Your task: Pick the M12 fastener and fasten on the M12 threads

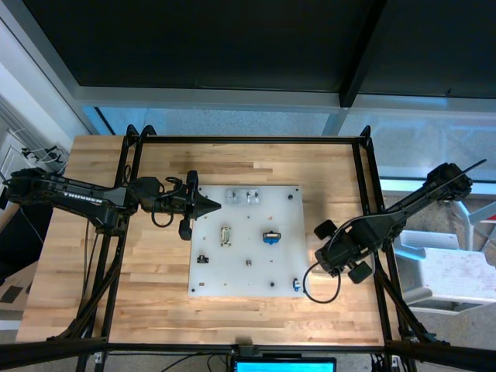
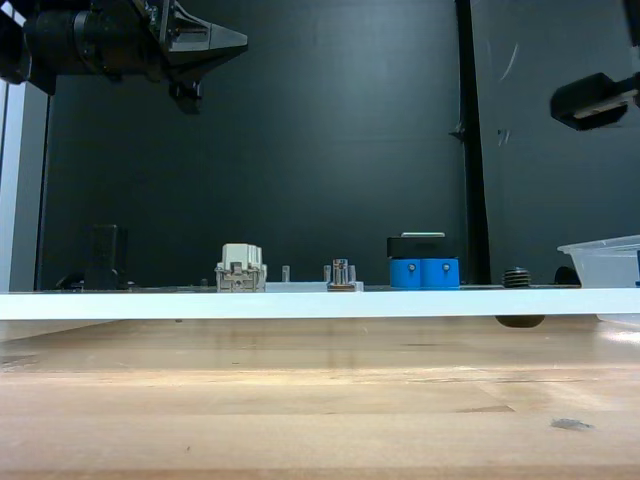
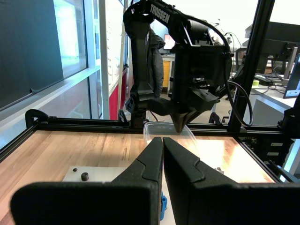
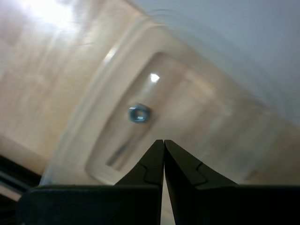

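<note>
m12 nut [image 4: 139, 113] in clear tray [image 2: 605, 265], right hand [image 4: 164, 142] clenched above it; left hand [image 1: 218, 206] clenched over board [image 1: 232, 270] edge

Looks down into a clear tray [image 4: 101, 112] resting on a pale wooden table [image 4: 33, 70]. Finds the M12 nut [image 4: 139, 113], small and silver, lying flat on that tray's floor, hole facing up, nearer one long wall of the tray than the other and touching neither. Carries the right gripper [image 4: 164, 141] over the tray, black fingers [image 4: 147, 171] pressed together, tips apart from the nut. Catches a bright glint [image 4: 153, 77] on the tray's floor, near the nut.
</note>
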